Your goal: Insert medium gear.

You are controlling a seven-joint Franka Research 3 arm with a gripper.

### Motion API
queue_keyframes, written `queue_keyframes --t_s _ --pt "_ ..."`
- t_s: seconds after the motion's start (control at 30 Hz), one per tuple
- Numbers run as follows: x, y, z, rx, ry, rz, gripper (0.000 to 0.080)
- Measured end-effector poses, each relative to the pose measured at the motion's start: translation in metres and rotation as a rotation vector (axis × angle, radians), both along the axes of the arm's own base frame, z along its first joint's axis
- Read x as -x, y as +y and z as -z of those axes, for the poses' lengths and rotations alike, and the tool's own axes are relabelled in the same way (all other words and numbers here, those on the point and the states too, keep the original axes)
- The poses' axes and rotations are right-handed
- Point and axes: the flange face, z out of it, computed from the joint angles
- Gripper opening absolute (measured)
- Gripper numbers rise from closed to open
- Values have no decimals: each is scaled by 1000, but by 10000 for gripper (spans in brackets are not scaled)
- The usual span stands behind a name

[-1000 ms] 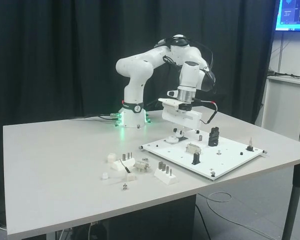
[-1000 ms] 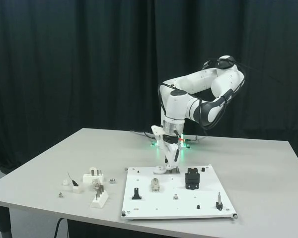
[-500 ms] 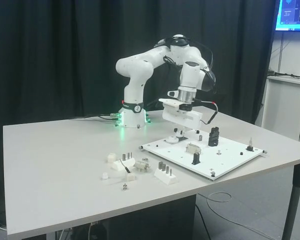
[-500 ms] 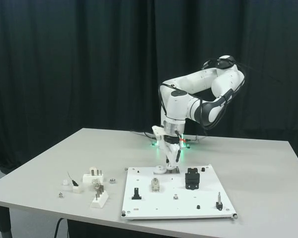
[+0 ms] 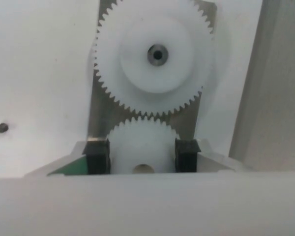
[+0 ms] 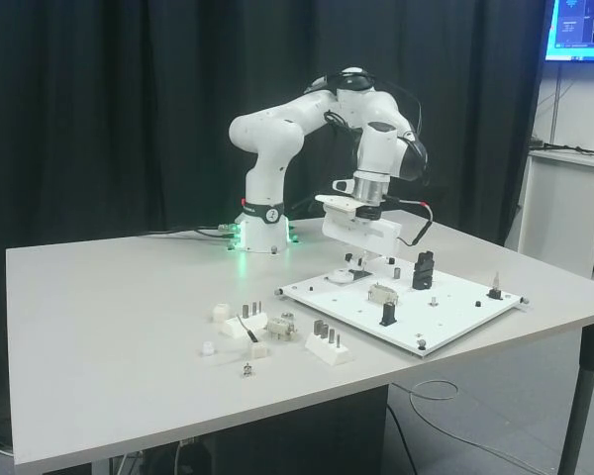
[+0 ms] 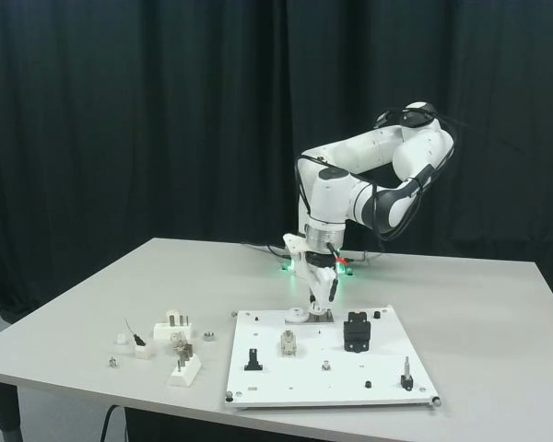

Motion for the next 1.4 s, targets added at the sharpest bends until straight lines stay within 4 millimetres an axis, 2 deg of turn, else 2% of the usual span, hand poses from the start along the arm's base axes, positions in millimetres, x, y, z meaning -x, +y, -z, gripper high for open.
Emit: queue_keyframes --t_s 1.4 --pt "-1 1 1 20 0 -30 282"
